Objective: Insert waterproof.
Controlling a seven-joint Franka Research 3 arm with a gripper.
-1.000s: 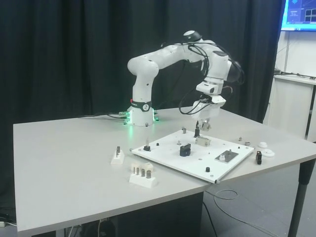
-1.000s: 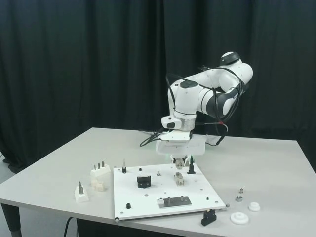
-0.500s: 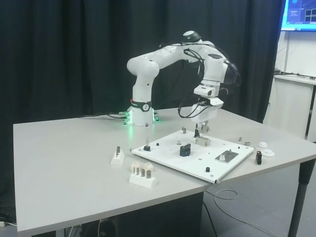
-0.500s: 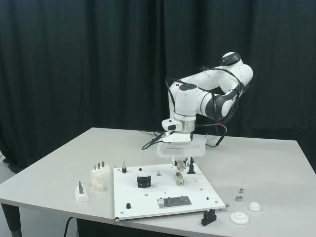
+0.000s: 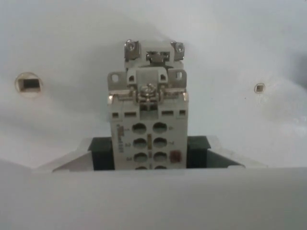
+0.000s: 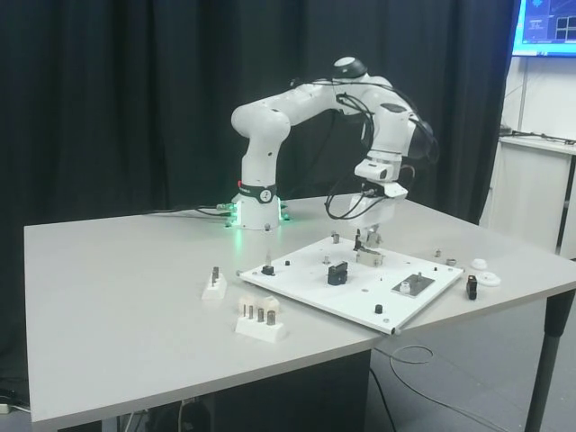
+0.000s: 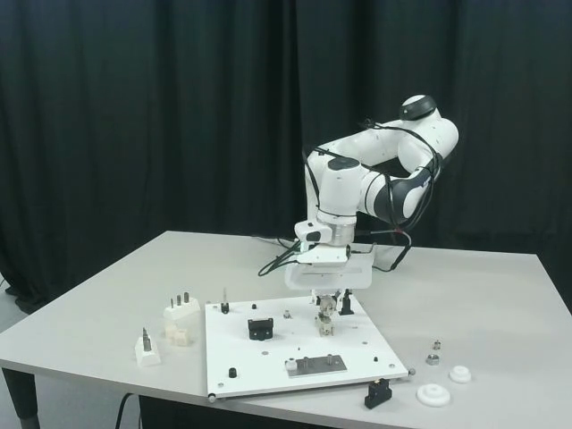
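Observation:
In the wrist view a grey waterproof connector [image 5: 148,129] with numbered round holes sits between my two black fingers [image 5: 102,153], which touch its sides. My gripper [image 5: 150,154] is shut on it. Past it I see a metal bracket with screws [image 5: 153,52] over the white board [image 5: 230,120]; I cannot tell whether bracket and connector are one piece. In the room views my gripper [image 7: 327,302] [image 6: 367,236] hangs low over the grey socket [image 7: 323,323] [image 6: 371,256] near the middle of the board [image 7: 295,344]. The contact between connector and socket is hidden.
A black upright piece [image 7: 345,307] stands right beside my gripper. The board also carries a black block [image 7: 260,329] and a metal plate [image 7: 313,364]. White peg holders [image 7: 181,317] sit beside the board, and white discs [image 7: 433,393] and a black clip [image 7: 379,393] lie near the table's edge.
My gripper has moved sideways along the board, away from the black upright piece, and now hangs over the grey socket. The things on the board have not moved.

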